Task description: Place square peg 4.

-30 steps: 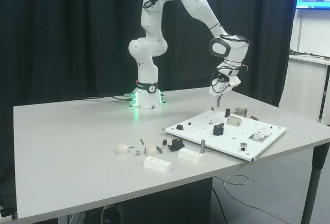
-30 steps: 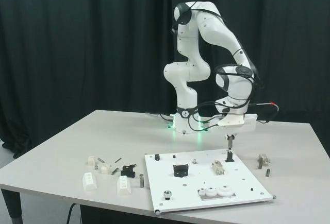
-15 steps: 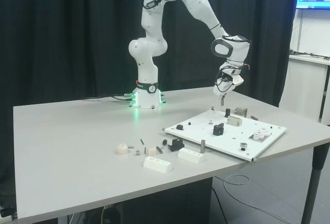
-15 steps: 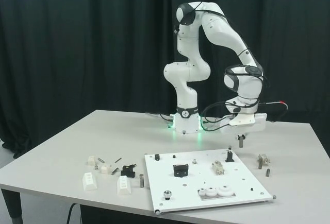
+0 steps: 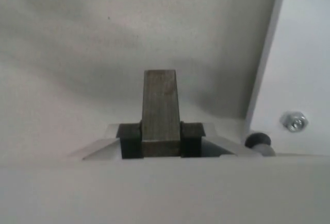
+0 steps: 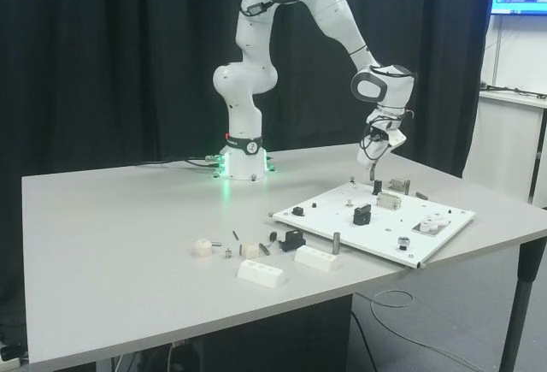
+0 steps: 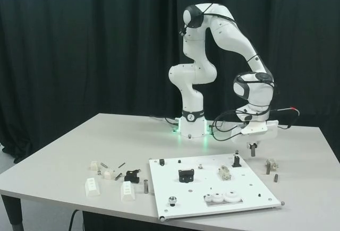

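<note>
Wrist view shows the square peg (image 5: 160,112) clamped between the two black fingertips (image 5: 129,132) of the gripper (image 5: 160,134), w/ its long body pointing down toward the grey table (image 5: 103,54). We think it is held upright like this so that its square end can go straight into a hole w/o tilting. The white board (image 5: 304,69) edge runs beside the peg in this view, so the peg hangs over bare table just off the board, not over a hole yet.

From the first room view, the gripper (image 6: 373,160) hangs above the far edge of the board (image 6: 376,218), near the black upright part (image 6: 377,186). In the second room view the gripper (image 7: 253,147) is beyond the board's far right corner, between the black upright part (image 7: 236,161) and the small metal piece (image 7: 272,164) lying on the table. The loose white blocks (image 7: 91,187) sit well apart on the other side, probably kept out of the way of the work area.

Compared w/ the frames before, the arm has moved: a second ago the gripper was closer to over the black upright part, and now it is shifted outward, away from the base and past the board edge. The grip on the peg looks the same.
</note>
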Available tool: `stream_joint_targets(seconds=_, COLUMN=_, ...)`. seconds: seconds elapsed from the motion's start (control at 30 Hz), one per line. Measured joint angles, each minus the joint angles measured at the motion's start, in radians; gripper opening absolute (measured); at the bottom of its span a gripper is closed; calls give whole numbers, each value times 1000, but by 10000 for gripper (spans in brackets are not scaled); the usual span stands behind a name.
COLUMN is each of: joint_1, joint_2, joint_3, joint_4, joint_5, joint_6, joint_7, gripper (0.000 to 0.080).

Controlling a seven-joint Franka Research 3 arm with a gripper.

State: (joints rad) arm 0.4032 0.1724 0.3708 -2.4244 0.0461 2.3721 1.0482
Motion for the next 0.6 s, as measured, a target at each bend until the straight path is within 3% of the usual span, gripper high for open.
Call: stream_joint_targets(seconds=0.6, joint_1=0, joint_2=20, joint_3=9, joint_4=10, joint_5=0, joint_6=24, joint_7=0, gripper=154)
